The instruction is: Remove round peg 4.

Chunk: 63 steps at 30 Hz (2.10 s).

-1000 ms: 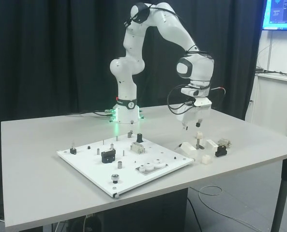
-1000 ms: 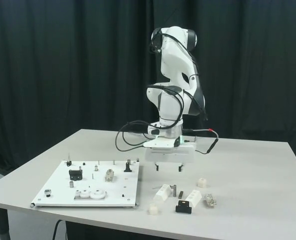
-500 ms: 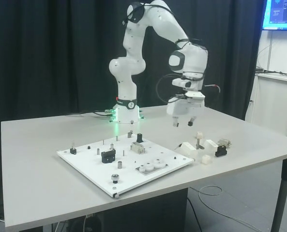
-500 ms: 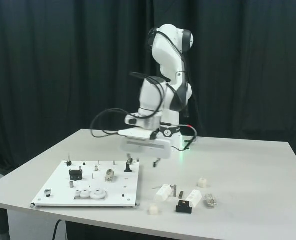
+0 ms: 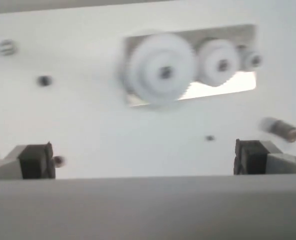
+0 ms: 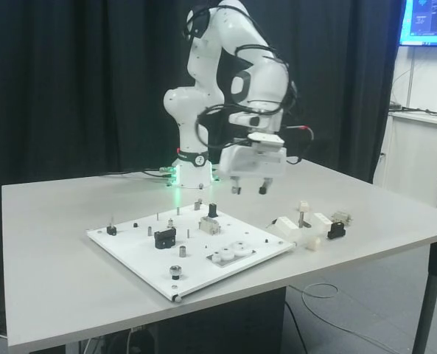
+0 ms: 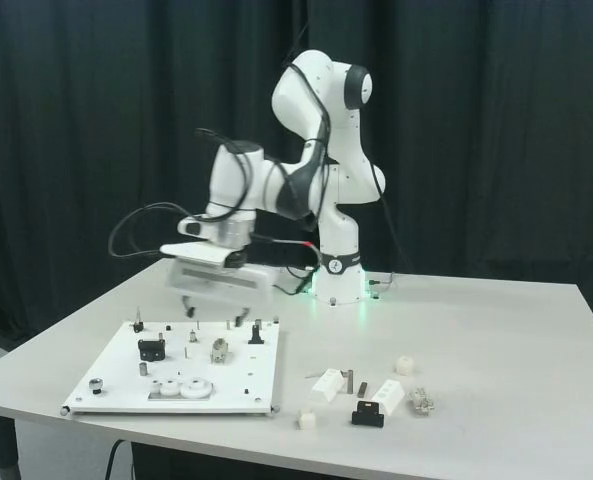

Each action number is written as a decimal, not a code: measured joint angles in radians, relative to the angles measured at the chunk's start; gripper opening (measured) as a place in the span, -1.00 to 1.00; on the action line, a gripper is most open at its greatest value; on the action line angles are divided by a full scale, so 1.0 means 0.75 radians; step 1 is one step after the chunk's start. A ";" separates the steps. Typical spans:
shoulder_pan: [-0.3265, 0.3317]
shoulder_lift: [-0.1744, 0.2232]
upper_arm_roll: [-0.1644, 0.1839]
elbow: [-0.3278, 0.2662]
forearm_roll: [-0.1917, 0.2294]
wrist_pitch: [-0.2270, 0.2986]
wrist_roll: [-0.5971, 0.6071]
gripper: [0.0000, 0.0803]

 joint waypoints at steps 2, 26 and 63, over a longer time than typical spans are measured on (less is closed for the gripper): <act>-0.034 0.023 0.001 0.029 0.028 0.000 -0.038 0.99; -0.304 0.271 0.000 0.254 0.297 -0.070 -0.367 0.99; -0.402 0.503 -0.002 0.388 0.384 -0.084 -0.569 0.99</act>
